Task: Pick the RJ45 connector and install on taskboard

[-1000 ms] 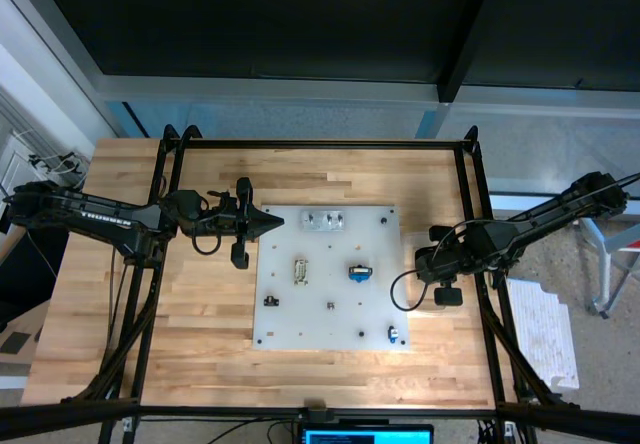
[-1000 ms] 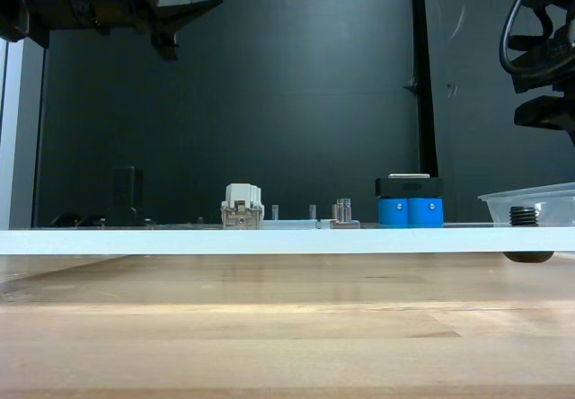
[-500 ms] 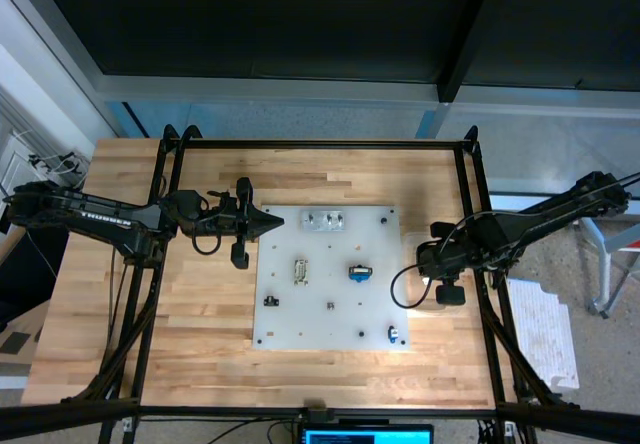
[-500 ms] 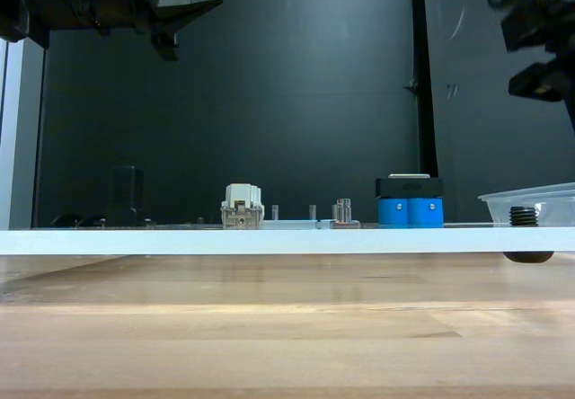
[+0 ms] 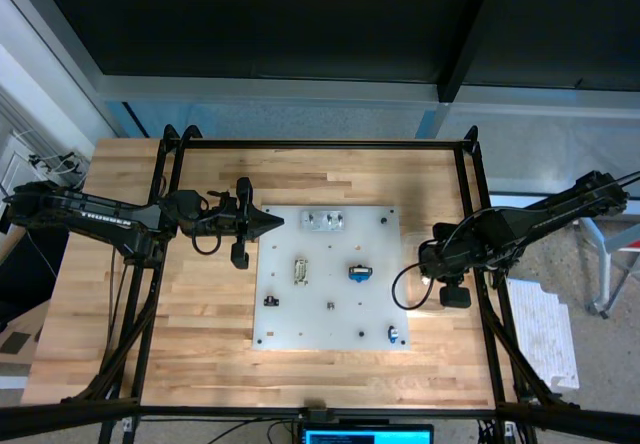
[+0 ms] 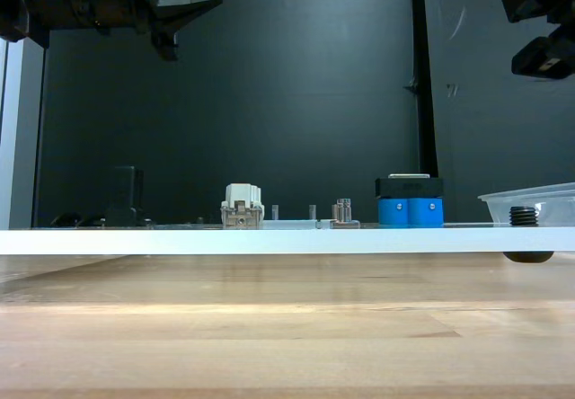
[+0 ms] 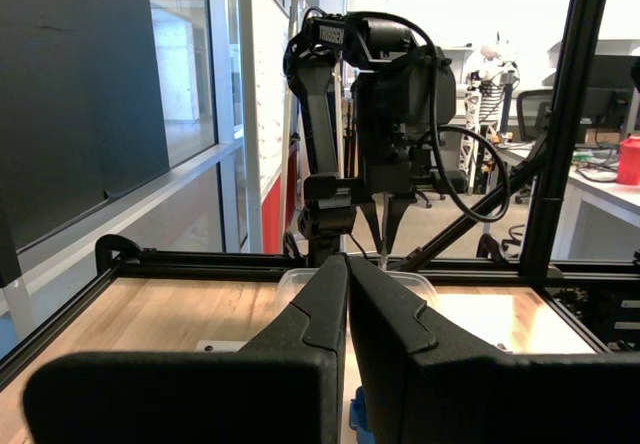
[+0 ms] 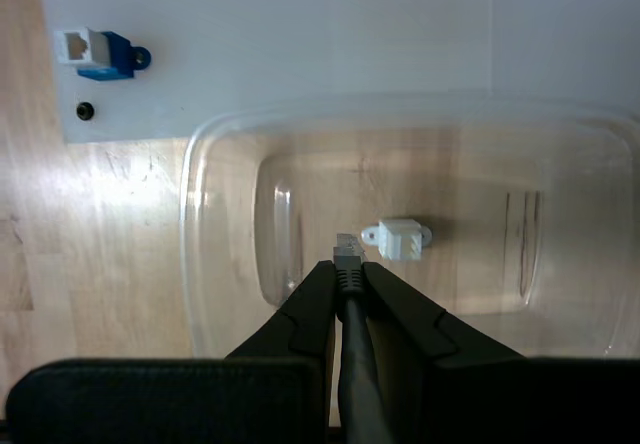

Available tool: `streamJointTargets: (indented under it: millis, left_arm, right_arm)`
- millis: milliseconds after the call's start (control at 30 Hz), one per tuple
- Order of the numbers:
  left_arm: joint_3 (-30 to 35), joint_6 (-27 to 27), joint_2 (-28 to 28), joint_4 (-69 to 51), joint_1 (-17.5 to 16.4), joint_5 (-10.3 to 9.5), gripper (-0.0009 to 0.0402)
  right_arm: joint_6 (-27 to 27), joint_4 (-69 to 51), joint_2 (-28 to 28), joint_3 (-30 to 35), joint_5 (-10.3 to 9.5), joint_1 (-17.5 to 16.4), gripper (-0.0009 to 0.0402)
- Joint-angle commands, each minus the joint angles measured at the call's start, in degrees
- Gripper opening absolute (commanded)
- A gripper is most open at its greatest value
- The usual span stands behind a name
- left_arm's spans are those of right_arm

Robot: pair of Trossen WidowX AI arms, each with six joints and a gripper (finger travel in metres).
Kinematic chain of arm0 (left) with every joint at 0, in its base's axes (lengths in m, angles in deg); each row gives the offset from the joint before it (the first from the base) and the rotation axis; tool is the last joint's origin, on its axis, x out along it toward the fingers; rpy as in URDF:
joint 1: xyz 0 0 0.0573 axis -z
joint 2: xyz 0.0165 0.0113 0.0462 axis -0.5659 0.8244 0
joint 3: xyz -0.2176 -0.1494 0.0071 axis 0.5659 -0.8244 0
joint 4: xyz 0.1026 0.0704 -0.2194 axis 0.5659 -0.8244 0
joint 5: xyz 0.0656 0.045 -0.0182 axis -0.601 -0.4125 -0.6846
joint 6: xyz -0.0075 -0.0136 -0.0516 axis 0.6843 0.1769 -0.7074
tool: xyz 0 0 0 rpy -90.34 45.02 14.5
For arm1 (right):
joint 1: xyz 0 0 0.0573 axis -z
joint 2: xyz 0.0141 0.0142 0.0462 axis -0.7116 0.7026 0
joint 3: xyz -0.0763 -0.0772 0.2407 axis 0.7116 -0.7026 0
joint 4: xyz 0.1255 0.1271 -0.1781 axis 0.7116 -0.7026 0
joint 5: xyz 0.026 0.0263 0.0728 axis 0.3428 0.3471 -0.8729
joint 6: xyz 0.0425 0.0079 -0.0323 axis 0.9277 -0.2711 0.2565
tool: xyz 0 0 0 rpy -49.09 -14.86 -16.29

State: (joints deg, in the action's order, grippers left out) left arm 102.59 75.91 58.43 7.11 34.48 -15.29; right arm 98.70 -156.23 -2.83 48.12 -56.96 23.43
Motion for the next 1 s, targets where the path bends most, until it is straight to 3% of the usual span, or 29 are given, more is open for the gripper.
streamJointTargets:
  millis: [33,567,867,1000]
  left_arm:
    - [0.02,0.00,0.02,0.00,0.00,0.00,0.0000]
    - [0.02,0.00,0.00,0.00,0.00,0.00,0.0000]
    - [0.02,0.00,0.02,0.02,0.00,0.00,0.0000]
    - [0.02,0.00,0.02,0.02,-0.02,0.00,0.0000]
  right_arm:
    - [-0.02,-0.37,1.38,0.94,0.15,-0.24,0.0000]
    - [8.22,-0.39,14.88,11.58,2.19,-8.13,0.0000]
    - [9.49,1.01,22.27,17.53,2.36,-11.74,0.0000]
    - [9.88,1.73,25.11,19.71,3.67,-13.07,0.0000]
